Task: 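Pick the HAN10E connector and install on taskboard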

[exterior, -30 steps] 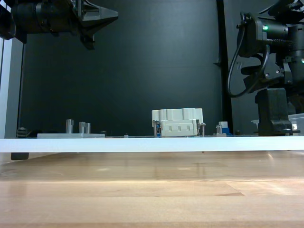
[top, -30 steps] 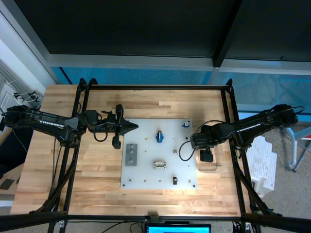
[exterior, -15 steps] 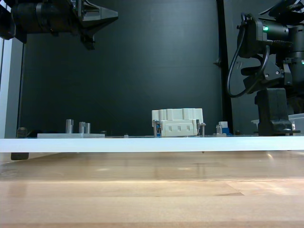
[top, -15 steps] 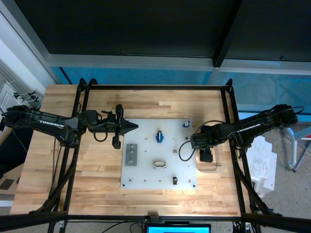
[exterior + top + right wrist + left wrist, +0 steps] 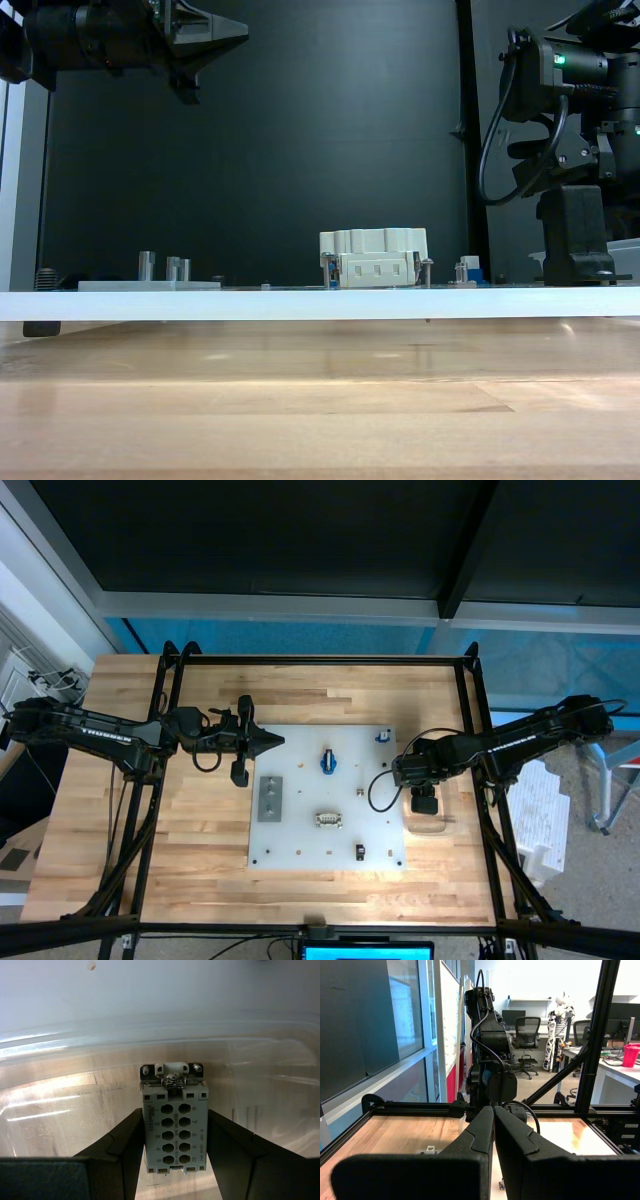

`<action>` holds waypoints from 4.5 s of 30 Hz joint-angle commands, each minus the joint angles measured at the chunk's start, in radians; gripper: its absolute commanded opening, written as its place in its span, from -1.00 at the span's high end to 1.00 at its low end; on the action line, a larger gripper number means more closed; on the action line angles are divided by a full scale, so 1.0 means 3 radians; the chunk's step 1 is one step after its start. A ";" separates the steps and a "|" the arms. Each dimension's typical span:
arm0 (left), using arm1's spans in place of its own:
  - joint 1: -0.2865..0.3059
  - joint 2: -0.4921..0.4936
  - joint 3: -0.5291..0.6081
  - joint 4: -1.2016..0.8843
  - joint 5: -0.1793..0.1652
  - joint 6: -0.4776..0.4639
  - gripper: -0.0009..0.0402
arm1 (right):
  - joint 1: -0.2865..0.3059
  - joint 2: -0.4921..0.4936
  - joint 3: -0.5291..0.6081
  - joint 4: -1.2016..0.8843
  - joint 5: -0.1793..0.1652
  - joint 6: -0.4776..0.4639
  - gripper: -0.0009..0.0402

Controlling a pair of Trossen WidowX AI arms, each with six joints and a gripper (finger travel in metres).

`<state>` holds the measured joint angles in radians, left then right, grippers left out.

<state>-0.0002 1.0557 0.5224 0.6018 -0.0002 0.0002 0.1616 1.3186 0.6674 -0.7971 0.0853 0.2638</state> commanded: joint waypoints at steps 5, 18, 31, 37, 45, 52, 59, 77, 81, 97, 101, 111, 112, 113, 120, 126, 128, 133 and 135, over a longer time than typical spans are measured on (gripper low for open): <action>0.0000 0.0000 0.0001 0.0000 0.0000 0.0000 0.95 | 0.0000 -0.0046 0.0107 -0.0174 -0.0014 0.0031 0.79; 0.0000 0.0000 0.0001 0.0001 0.0000 0.0000 0.95 | 0.0010 -0.0164 0.0823 -0.0968 -0.0025 0.0041 0.84; 0.0000 0.0000 0.0001 0.0001 0.0000 0.0000 0.95 | 0.0011 -0.0164 0.1015 -0.1105 -0.0031 0.0069 0.84; 0.0000 0.0000 0.0001 0.0001 0.0000 0.0000 0.95 | 0.0095 -0.0104 0.1116 -0.1141 -0.0034 0.0146 0.84; 0.0000 0.0000 0.0001 0.0000 0.0000 0.0000 0.95 | 0.0224 0.0187 0.1462 -0.1191 -0.0033 0.0234 0.84; 0.0000 0.0000 0.0001 0.0001 0.0000 0.0000 0.95 | 0.0300 0.0558 0.1823 -0.1183 -0.0023 0.0237 0.84; 0.0000 0.0000 0.0001 0.0000 0.0000 0.0000 0.95 | 0.0361 0.0988 0.2229 -0.1183 -0.0023 0.0239 0.84; 0.0001 0.0000 0.0001 0.0001 0.0000 0.0000 0.95 | 0.0437 0.1920 0.3279 -0.1233 -0.0027 0.0277 0.84; 0.0000 0.0000 0.0001 0.0000 0.0000 0.0000 0.95 | 0.0444 0.2078 0.3464 -0.1242 -0.0032 0.0276 0.84; 0.0000 0.0000 0.0001 0.0001 0.0000 0.0000 0.95 | 0.0458 0.2686 0.4283 -0.1446 -0.0036 0.0150 0.84; 0.0000 0.0000 0.0001 0.0000 0.0000 0.0000 0.95 | 0.0460 0.2768 0.4341 -0.1439 -0.0036 0.0139 0.84; 0.0000 0.0000 0.0001 0.0000 0.0000 0.0000 0.95 | 0.0483 0.2775 0.4318 -0.1437 -0.0036 0.0145 0.84; 0.0001 0.0000 0.0001 0.0000 0.0000 0.0000 0.95 | 0.0483 0.2775 0.4308 -0.1428 -0.0037 0.0144 0.84; 0.0000 0.0000 0.0001 0.0000 0.0000 0.0000 0.95 | 0.0483 0.2775 0.4297 -0.1413 -0.0037 0.0141 0.84; 0.0000 0.0000 0.0001 0.0000 0.0000 0.0000 0.95 | 0.0481 0.2775 0.4284 -0.1389 -0.0033 0.0140 0.84; 0.0000 0.0000 0.0001 0.0000 0.0000 0.0000 0.95 | 0.0481 0.2775 0.4284 -0.1364 -0.0028 0.0141 0.84; 0.0000 0.0000 0.0001 0.0000 0.0000 0.0000 0.95 | 0.0481 0.2785 0.4284 -0.1363 -0.0029 0.0141 0.84; 0.0000 0.0000 0.0001 0.0000 0.0000 0.0000 0.95 | 0.0481 0.2837 0.4284 -0.1320 -0.0099 0.0140 0.84; 0.0000 0.0000 0.0001 0.0000 0.0000 0.0000 0.95 | 0.0481 0.2850 0.4284 -0.1315 -0.0094 0.0141 0.84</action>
<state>-0.0002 1.0557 0.5228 0.6014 -0.0006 0.0002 0.3054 2.1693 1.9530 -1.1912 0.0582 0.3058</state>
